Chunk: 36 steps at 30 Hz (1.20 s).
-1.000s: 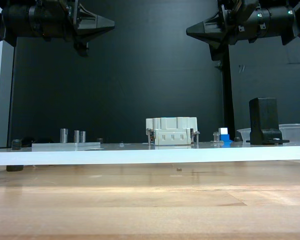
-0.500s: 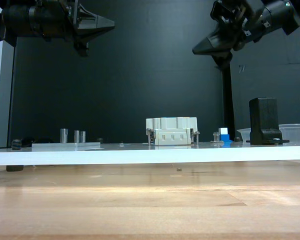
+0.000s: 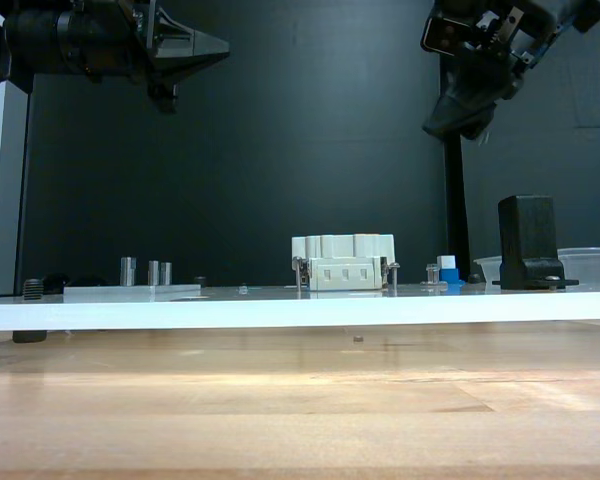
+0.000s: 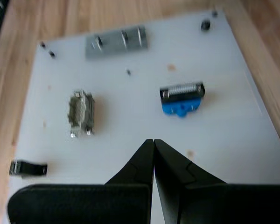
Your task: Pick the 16mm bar from the taskboard and place it in the container
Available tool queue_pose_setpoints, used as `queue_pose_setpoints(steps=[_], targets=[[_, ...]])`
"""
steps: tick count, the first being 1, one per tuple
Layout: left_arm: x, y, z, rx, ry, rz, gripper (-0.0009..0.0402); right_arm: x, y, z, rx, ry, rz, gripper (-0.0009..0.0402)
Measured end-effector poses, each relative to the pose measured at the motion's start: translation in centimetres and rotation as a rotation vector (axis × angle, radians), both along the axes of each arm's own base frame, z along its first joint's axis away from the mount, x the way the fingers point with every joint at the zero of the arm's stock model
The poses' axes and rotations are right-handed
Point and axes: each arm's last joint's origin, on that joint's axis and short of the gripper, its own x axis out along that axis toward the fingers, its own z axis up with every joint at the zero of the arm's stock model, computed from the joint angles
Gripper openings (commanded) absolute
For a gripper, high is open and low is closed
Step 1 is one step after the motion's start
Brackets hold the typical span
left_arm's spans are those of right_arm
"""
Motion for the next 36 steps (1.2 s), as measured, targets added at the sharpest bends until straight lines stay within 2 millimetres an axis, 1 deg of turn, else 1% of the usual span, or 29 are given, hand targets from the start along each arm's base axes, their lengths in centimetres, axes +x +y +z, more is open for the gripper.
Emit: queue_pose_setpoints(steps=[7, 17, 23, 29, 36], targets=[[0.0, 0.0, 0.0, 0.0, 0.0, 0.0, 0.0, 0.4, 1.0, 0.0, 0.001, 0.146, -0.002, 0.0], [0.0, 0.0, 0.0, 0.0, 0.0, 0.0, 0.0, 1.2, 3.5, 0.1, 0.003, 0.284, 0.025, 0.0], [0.0, 0.0, 0.0, 0.0, 0.0, 0.0, 0.0, 1.8, 4.6, -0.3, 0.001, 0.388, 0.027, 0.0], [0.0, 0.0, 0.0, 0.0, 0.0, 0.0, 0.0, 2.8, 6.3, -0.7, -0.007, 0.441, 0.055, 0.0], [0.0, 0.0, 0.0, 0.0, 0.0, 0.0, 0.0, 3.4, 8.3, -0.7, -0.029, 0.484, 0.061, 0.0]])
